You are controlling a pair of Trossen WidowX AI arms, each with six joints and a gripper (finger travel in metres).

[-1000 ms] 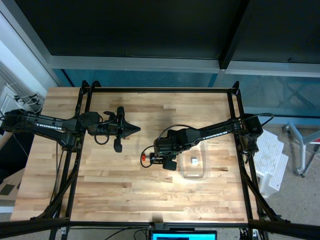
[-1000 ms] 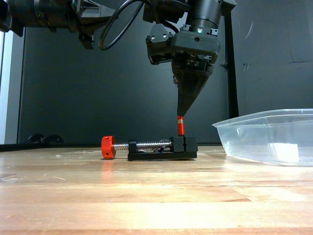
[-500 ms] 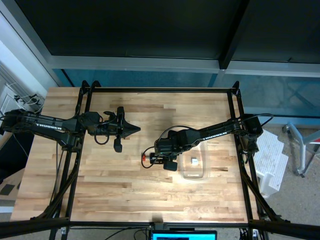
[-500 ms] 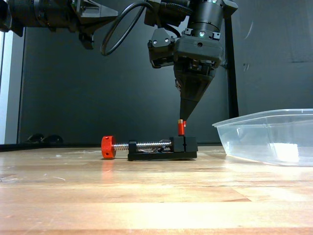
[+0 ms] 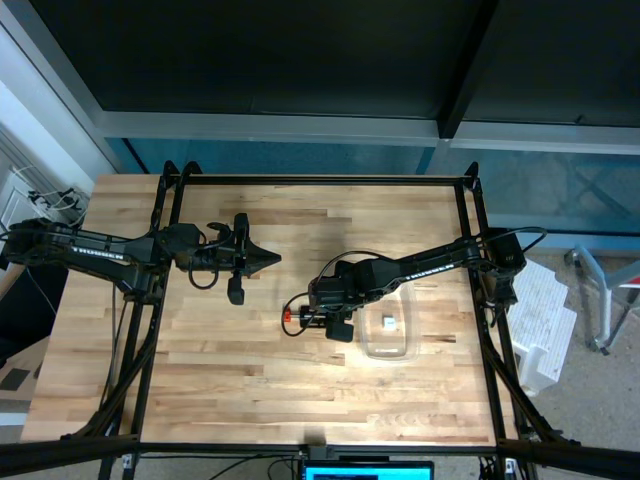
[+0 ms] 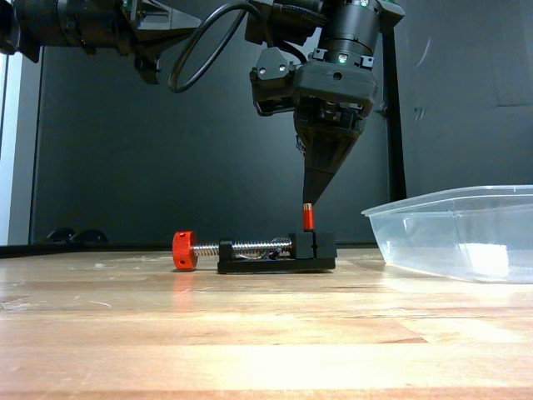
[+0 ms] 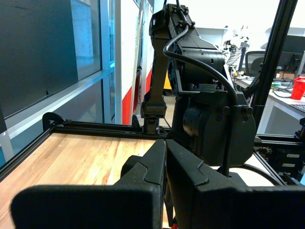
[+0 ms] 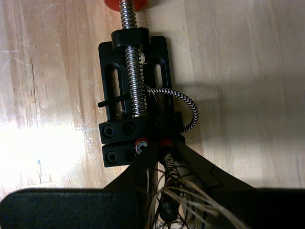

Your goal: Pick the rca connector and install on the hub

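Tool on your left arm (image 5: 272, 260) hangs over the surface (image 5: 200, 380), apart from the hub (image 6: 275, 265) at its 10 o'clock in the high view. Its fingers are pressed flat together with nothing between them.

Moving right in the low view, you meet the hub's red knob (image 6: 183, 250) at its 9 o'clock end. Next comes the threaded screw (image 6: 250, 247), then the black block lying flat on the wood near the surface's centre.

At the block's 3 o'clock end the rca connector (image 6: 307, 218) stands upright on top of it, a red plug with a silvery band at its tip. Your right tool (image 6: 309, 198) points straight down at it from 12 o'clock, fingers set in a narrow pinch on the plug's top. A black-and-white braided cable (image 8: 188, 112) loops out beside the block.

At 3 o'clock from the hub, just beside it, sits a clear tray (image 6: 433, 242) with a small white cube (image 5: 387, 321) inside.
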